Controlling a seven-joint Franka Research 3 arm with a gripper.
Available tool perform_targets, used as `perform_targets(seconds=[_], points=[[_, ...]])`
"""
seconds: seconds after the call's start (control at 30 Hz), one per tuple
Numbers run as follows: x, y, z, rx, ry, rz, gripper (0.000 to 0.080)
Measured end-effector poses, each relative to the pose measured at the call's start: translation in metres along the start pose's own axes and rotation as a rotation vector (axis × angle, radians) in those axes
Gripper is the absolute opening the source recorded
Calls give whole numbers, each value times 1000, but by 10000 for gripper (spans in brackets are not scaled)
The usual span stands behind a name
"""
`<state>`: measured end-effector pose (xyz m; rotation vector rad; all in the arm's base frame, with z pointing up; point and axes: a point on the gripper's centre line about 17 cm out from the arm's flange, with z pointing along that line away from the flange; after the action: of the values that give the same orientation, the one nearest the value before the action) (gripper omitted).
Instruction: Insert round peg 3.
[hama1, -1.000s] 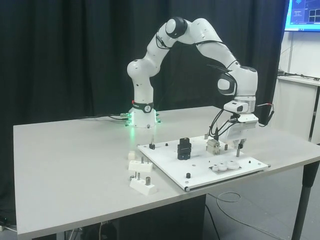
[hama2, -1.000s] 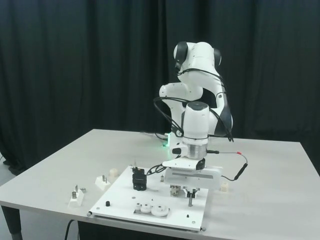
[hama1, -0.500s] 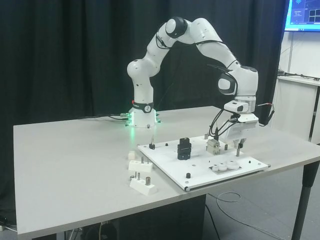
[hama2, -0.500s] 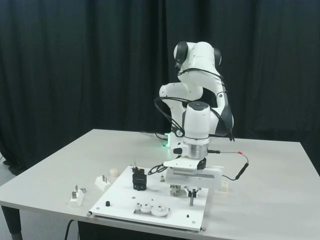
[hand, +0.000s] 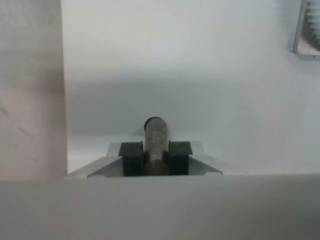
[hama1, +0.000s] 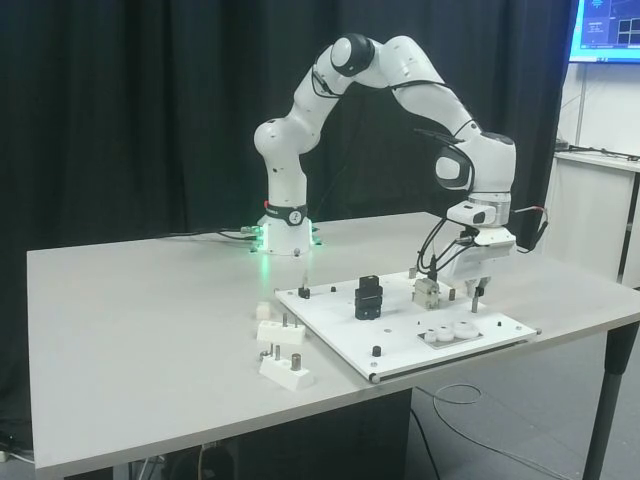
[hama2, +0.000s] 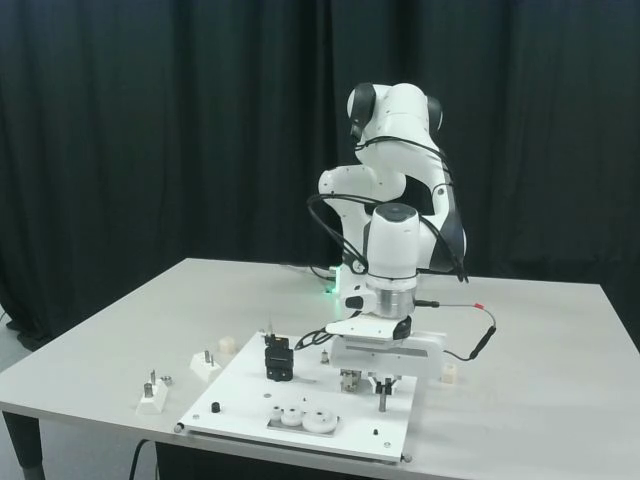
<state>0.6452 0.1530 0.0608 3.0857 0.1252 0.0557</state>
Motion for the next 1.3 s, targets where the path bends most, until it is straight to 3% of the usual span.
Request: perform_targets(seconds=[1.27, 1.3], points=[[2, -2, 4, -2, 8, -4, 103], [2, -2, 4, -2, 8, -5, 195]])
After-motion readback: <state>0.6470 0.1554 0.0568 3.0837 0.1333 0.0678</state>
